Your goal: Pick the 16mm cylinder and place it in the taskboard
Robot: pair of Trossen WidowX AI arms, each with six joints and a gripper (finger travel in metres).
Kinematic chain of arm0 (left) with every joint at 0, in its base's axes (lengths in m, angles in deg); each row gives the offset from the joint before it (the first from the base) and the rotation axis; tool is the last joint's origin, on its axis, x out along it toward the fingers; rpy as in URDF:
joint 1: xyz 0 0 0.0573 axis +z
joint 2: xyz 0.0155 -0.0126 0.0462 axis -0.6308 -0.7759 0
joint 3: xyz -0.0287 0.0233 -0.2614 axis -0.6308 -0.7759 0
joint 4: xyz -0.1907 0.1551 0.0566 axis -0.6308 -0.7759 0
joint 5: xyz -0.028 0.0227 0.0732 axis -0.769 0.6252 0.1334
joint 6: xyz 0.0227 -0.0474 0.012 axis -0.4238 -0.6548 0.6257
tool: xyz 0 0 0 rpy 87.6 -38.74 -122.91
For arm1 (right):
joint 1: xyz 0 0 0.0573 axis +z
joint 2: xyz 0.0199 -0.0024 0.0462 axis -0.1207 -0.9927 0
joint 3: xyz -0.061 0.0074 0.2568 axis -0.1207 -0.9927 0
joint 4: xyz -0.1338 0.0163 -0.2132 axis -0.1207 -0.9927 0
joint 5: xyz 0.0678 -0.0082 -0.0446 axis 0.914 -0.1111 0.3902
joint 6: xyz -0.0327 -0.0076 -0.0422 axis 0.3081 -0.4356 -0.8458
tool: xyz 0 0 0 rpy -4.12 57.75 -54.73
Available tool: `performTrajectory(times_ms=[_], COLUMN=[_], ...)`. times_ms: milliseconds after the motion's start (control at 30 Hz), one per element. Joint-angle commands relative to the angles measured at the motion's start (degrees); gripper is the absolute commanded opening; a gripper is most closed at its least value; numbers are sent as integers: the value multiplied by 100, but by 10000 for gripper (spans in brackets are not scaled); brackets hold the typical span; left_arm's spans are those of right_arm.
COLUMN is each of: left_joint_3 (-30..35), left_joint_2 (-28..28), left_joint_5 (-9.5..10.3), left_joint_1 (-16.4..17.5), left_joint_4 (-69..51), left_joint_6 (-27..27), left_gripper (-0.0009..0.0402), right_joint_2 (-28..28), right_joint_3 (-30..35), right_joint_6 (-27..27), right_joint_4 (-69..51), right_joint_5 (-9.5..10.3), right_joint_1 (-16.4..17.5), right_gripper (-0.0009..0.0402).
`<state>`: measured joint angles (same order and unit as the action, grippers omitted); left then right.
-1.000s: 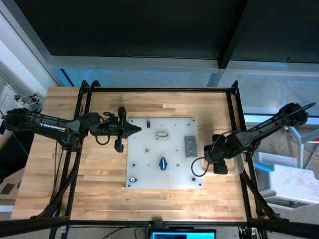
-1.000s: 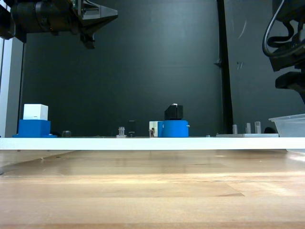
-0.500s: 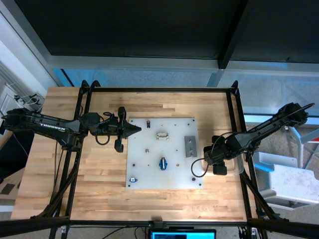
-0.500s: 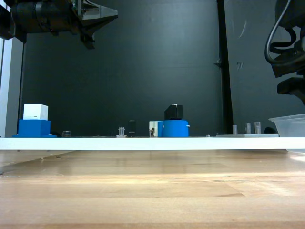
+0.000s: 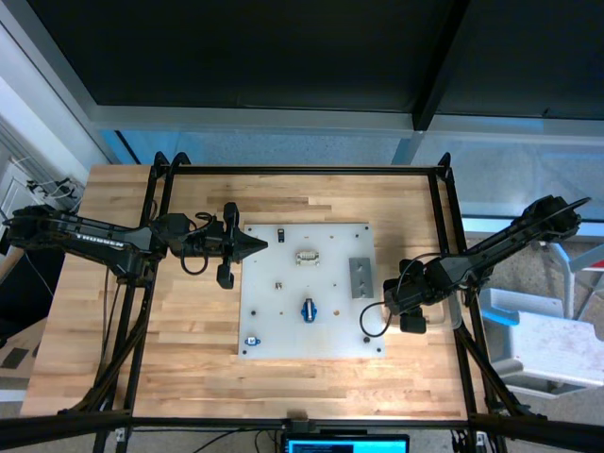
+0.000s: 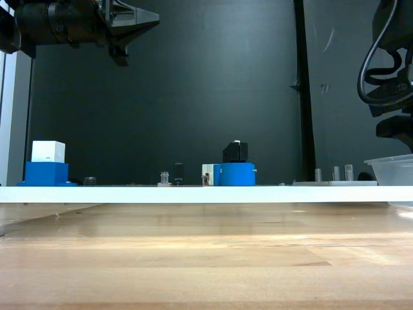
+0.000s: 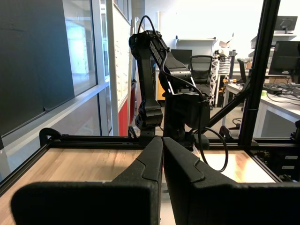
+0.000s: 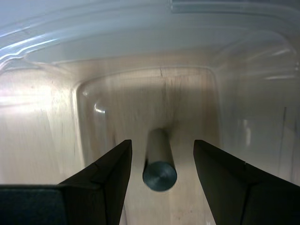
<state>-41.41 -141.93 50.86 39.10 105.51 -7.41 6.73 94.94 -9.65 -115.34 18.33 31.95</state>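
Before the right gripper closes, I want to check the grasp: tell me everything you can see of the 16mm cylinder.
The 16mm cylinder is a dark-grey metal peg, flat round end facing the wrist camera, resting on the floor of the clear tray. It sits between the open fingers of the right gripper, untouched by either. Standing or lying, I cannot tell. The left gripper, shut, hangs above the left edge of the taskboard.

Our right gripper (image 8: 162, 146) hangs spread above the tray (image 8: 243, 117). Free gaps lie on either side of the cylinder (image 8: 159, 165), and the tray walls close in all around. Our left gripper (image 5: 255, 243), pressed together, sits high over the board's (image 5: 283, 316) left edge, well above it.
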Motion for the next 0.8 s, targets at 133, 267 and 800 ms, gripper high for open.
performTrajectory(times_ms=[133,267,800], left_joint_3=[2,2,2], left_joint_2=[0,0,0], left_joint_5=[0,0,0], left_joint_1=[0,2,0], left_joint_4=[0,0,0], left_joint_6=[2,2,2], left_gripper=[0,0,0], right_joint_2=[-9,-9,-2], right_joint_3=[-15,-13,-13], right_joint_6=[-4,-4,-11], right_joint_4=[-48,-57,-22], right_joint_5=[4,0,0], right_joint_1=[0,0,0], right_gripper=[151,135,53])
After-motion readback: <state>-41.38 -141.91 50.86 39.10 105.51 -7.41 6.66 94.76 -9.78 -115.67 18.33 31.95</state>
